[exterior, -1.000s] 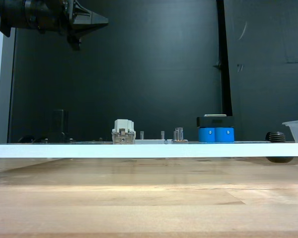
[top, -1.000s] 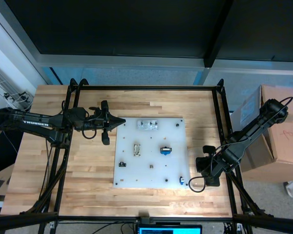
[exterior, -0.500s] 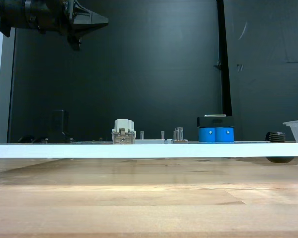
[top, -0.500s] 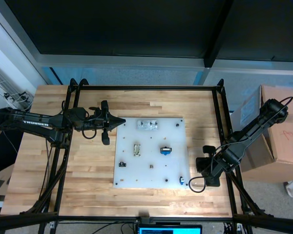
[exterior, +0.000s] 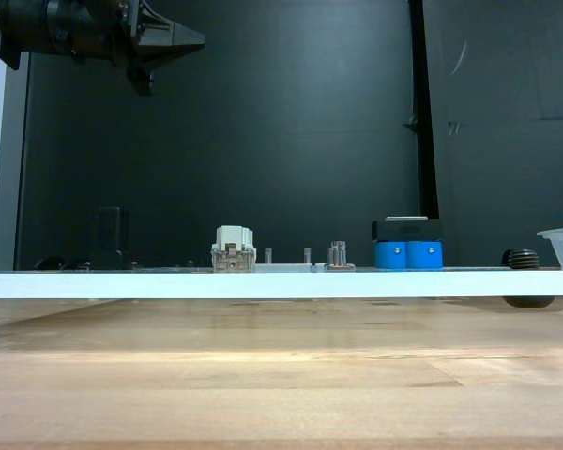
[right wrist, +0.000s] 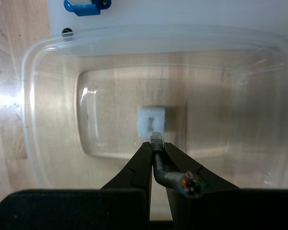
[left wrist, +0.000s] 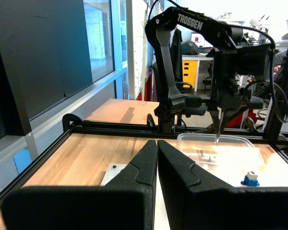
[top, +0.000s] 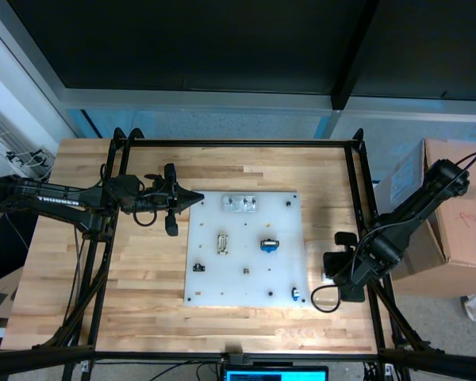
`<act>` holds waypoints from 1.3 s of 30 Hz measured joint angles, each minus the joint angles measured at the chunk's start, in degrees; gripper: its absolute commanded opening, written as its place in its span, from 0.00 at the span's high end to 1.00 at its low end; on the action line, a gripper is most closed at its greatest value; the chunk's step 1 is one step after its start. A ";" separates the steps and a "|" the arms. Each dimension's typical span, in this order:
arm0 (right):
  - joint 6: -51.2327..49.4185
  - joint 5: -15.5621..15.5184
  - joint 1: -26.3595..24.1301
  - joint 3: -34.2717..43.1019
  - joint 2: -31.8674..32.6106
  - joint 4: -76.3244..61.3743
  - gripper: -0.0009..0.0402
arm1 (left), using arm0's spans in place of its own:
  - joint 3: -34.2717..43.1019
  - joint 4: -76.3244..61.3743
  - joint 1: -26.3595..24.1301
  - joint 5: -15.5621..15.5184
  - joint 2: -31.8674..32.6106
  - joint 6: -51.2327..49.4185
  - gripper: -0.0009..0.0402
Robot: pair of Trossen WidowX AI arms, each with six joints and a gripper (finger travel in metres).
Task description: Pick the RJ45 connector and install on the taskboard
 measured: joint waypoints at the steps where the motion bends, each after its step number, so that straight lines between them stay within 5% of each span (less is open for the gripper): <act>1: 0.00 -0.02 0.00 0.72 0.00 -0.72 0.97 | 0.00 0.00 0.00 0.02 0.00 0.00 0.98; 18: -1.97 0.39 -2.58 6.21 4.98 -0.83 0.96 | 0.00 0.00 0.00 0.00 0.00 0.02 0.98; 32: -4.50 0.57 -8.68 19.50 19.96 0.35 0.41 | 0.00 0.00 0.00 0.00 0.00 0.00 0.98; 39: -6.43 1.11 -11.69 27.34 27.98 0.50 0.37 | 0.00 0.00 0.00 0.00 0.00 0.02 0.98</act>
